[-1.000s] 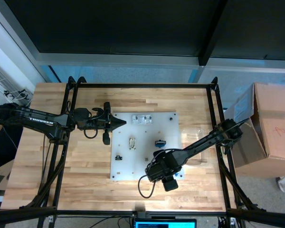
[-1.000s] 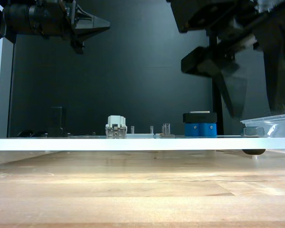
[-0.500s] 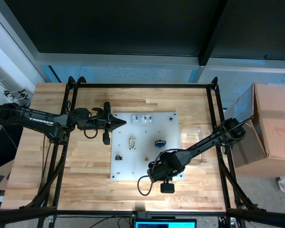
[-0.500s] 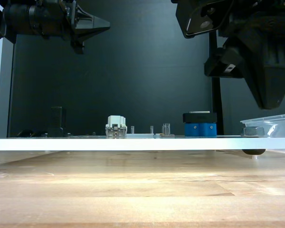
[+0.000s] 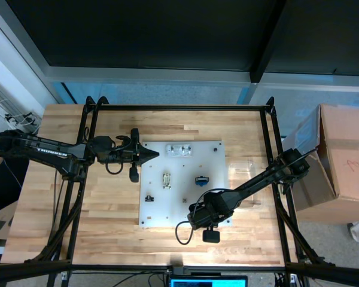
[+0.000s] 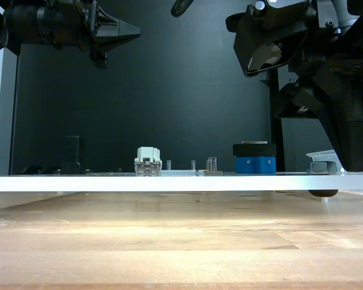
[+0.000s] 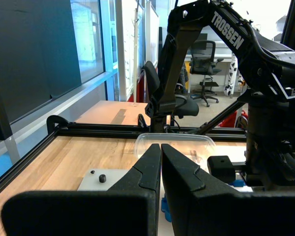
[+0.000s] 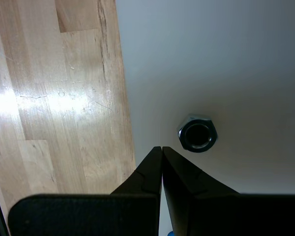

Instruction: Unfasten the M12 nut and place it in the container

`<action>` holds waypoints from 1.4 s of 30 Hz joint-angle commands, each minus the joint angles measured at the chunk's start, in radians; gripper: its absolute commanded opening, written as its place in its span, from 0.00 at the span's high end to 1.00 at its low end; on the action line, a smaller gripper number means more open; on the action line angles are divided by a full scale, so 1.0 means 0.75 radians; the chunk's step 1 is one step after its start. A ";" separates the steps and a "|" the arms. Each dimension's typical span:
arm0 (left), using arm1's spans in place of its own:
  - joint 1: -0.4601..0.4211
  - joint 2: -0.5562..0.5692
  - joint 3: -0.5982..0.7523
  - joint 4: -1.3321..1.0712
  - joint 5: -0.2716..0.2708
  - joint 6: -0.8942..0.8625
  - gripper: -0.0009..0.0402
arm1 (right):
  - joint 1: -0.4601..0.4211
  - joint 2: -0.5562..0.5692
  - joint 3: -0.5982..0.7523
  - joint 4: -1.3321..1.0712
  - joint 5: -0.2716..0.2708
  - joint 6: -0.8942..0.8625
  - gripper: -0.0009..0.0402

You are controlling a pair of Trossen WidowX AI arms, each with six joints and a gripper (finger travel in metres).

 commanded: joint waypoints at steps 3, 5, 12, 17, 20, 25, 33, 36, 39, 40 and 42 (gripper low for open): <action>0.001 0.001 0.001 -0.001 0.001 0.001 0.98 | -0.002 -0.001 -0.001 -0.002 0.034 -0.002 0.98; 0.000 0.001 0.001 -0.001 0.001 0.001 0.98 | -0.002 -0.002 -0.001 -0.006 0.065 -0.001 0.98; 0.000 0.001 0.001 -0.001 0.001 0.001 0.98 | -0.003 -0.008 -0.001 -0.037 0.096 -0.002 0.98; 0.000 0.001 0.001 -0.001 0.001 0.001 0.98 | -0.003 -0.014 -0.001 -0.038 0.096 -0.005 0.98; 0.000 0.001 0.000 -0.001 0.001 0.001 0.98 | -0.003 -0.016 -0.001 -0.050 0.136 -0.045 0.98; 0.000 0.001 0.000 -0.001 0.001 0.001 0.98 | 0.000 -0.080 -0.001 -0.193 0.498 0.011 0.98; 0.001 0.001 0.000 -0.001 0.001 0.001 0.98 | 0.001 -0.119 -0.001 -0.213 0.219 0.035 0.98; 0.000 0.001 0.000 -0.001 0.001 0.001 0.98 | 0.002 -0.119 -0.001 -0.144 -0.007 0.021 0.98; 0.001 0.001 0.000 0.000 0.001 0.001 0.98 | 0.002 -0.119 -0.001 -0.054 -0.114 0.017 0.98; 0.000 0.001 0.000 -0.001 0.000 0.001 0.98 | 0.002 -0.112 -0.001 -0.038 -0.114 0.018 0.98; 0.001 0.001 0.000 -0.001 0.000 0.001 0.98 | 0.001 -0.101 -0.005 -0.018 -0.113 0.015 0.98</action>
